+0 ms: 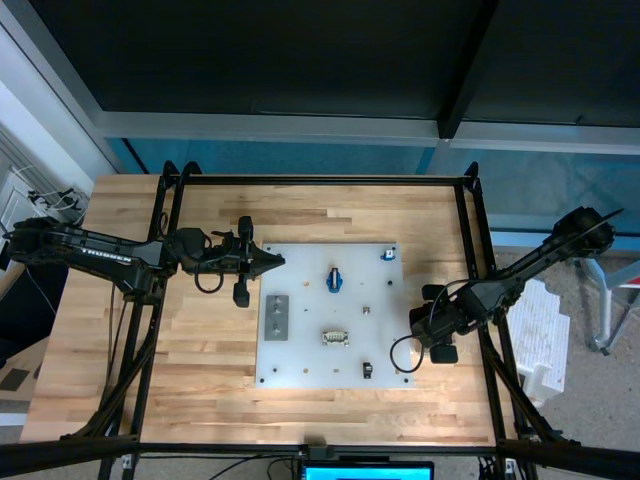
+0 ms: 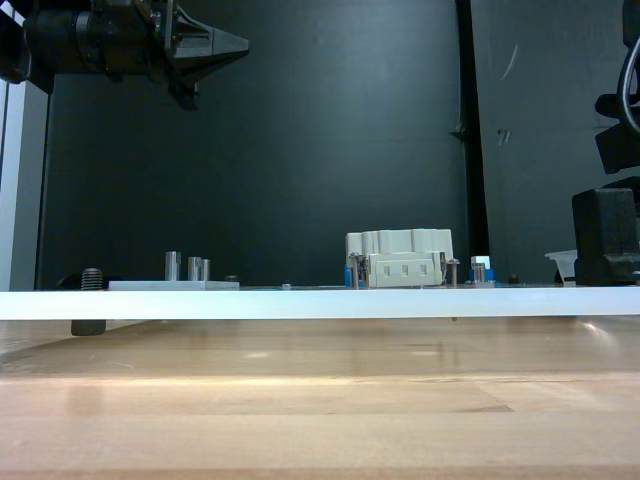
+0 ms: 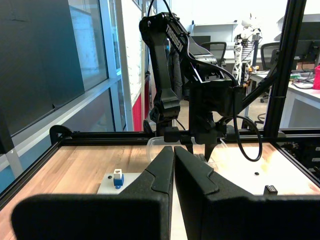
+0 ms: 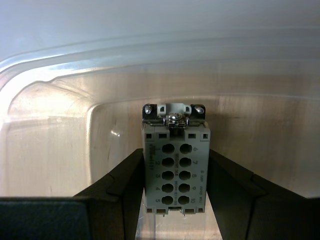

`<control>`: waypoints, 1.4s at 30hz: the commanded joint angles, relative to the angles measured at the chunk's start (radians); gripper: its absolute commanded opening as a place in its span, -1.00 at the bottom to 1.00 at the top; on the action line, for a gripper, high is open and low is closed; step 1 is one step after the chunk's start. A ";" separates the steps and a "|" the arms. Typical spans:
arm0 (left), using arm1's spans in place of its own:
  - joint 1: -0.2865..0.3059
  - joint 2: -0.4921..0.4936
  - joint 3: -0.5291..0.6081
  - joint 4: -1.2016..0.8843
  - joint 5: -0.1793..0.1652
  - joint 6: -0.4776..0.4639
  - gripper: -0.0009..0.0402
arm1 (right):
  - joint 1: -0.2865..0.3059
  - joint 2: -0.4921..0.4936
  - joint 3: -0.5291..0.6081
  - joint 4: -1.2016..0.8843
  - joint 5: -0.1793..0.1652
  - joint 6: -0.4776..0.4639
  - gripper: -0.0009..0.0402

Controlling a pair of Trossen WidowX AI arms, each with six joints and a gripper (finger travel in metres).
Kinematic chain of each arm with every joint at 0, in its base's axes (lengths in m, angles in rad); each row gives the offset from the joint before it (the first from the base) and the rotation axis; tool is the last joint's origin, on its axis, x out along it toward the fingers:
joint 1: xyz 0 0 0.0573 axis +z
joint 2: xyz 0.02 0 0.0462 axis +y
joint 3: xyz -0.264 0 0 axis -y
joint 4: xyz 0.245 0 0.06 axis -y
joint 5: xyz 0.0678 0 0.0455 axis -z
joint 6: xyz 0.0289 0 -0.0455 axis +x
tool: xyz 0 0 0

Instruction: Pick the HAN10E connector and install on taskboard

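The HAN10E connector (image 4: 176,170), a beige-grey block with ten numbered holes and a metal clamp on its end, lies in a clear plastic tray (image 4: 50,100). My right gripper (image 4: 175,154) holds it, both black fingers pressed against its long sides. From above, that right gripper (image 1: 437,335) hangs just off the right edge of the white taskboard (image 1: 300,370). My left gripper (image 1: 272,260) hovers shut over the board's far left corner, high above it (image 2: 235,42), its fingers (image 3: 165,170) pressed together with nothing between them.
On the board stand a beige connector housing (image 1: 335,338) (image 2: 400,258), a grey plate with two pegs (image 1: 275,318), a blue knob (image 1: 334,279), a small blue fitting (image 1: 386,255) and a small black part (image 1: 368,371). A black frame (image 1: 320,181) rings the wooden table.
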 commanded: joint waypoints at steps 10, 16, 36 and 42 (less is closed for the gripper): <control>0.000 0.000 0.000 0.000 0.000 0.000 -0.95 | 0.000 -0.026 0.060 -0.098 -0.001 0.000 -0.77; 0.000 0.000 0.000 0.000 0.000 0.000 -0.95 | 0.000 -0.065 0.126 -0.209 -0.001 0.000 -0.79; 0.000 0.000 0.000 0.000 0.000 0.000 -0.95 | 0.000 -0.096 0.292 -0.397 -0.001 0.000 -0.78; 0.000 0.000 0.000 0.000 0.000 0.000 -0.95 | -0.014 -0.072 0.310 -0.394 -0.009 0.000 -0.79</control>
